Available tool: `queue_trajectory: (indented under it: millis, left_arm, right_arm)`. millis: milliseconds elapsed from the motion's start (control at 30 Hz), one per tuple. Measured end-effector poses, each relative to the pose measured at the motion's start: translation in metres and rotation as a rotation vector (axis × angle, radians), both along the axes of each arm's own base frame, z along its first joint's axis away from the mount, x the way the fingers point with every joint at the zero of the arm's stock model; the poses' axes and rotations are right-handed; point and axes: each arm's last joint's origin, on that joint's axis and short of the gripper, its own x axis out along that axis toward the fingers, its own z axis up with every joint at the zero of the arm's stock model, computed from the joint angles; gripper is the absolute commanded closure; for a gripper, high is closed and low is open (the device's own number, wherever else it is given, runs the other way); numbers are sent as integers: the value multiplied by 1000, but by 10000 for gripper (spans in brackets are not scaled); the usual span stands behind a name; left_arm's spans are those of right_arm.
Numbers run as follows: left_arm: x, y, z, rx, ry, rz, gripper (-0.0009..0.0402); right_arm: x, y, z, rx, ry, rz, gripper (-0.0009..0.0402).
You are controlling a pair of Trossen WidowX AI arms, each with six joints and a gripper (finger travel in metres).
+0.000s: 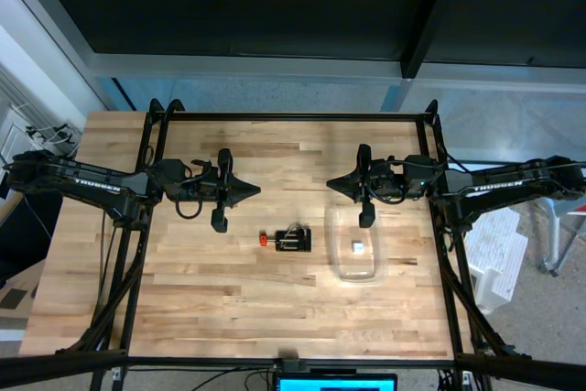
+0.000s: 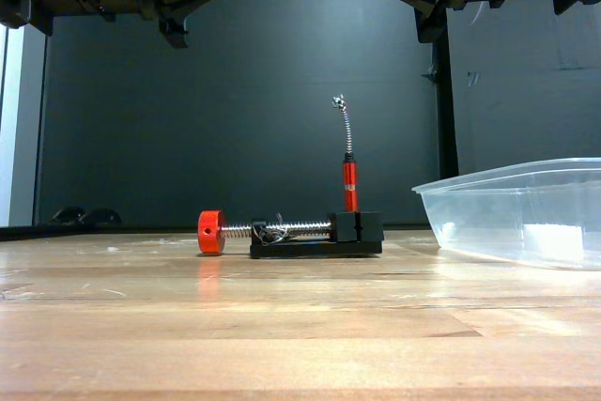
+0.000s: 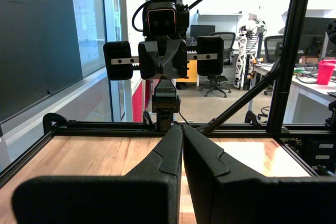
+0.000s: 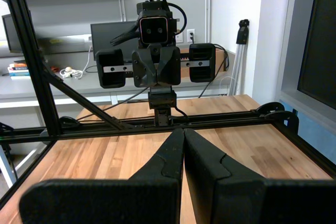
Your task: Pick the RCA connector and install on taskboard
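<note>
Wooden desk (image 1: 229, 299) fills the high view. Just below its middle lies the taskboard (image 1: 293, 242), its red-orange knob (image 1: 263, 240) pointing to frame left. I cannot tell the RCA connector apart from the silvery fittings there. Right of it sits a clear tray (image 1: 355, 278) holding a small white cube (image 1: 357, 245). The left gripper (image 1: 255, 191) and right gripper (image 1: 331, 183) hover higher in frame, facing each other, each with fingers pressed together.

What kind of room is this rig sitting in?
Probably a robotics lab in an office: office chairs and desks behind, a black frame around the wooden table. The left gripper and right gripper hover shut above it, facing each other.
</note>
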Motion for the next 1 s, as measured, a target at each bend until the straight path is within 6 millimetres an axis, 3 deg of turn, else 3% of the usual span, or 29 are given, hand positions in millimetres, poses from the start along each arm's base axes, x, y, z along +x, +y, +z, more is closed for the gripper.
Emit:
queue_trajectory:
  millis: [1000]
  left_arm:
    - [0, 0, 0, 0, 0, 0, 393]
  right_arm:
    - [5, 1, -3, -3, -7, 27, 393]
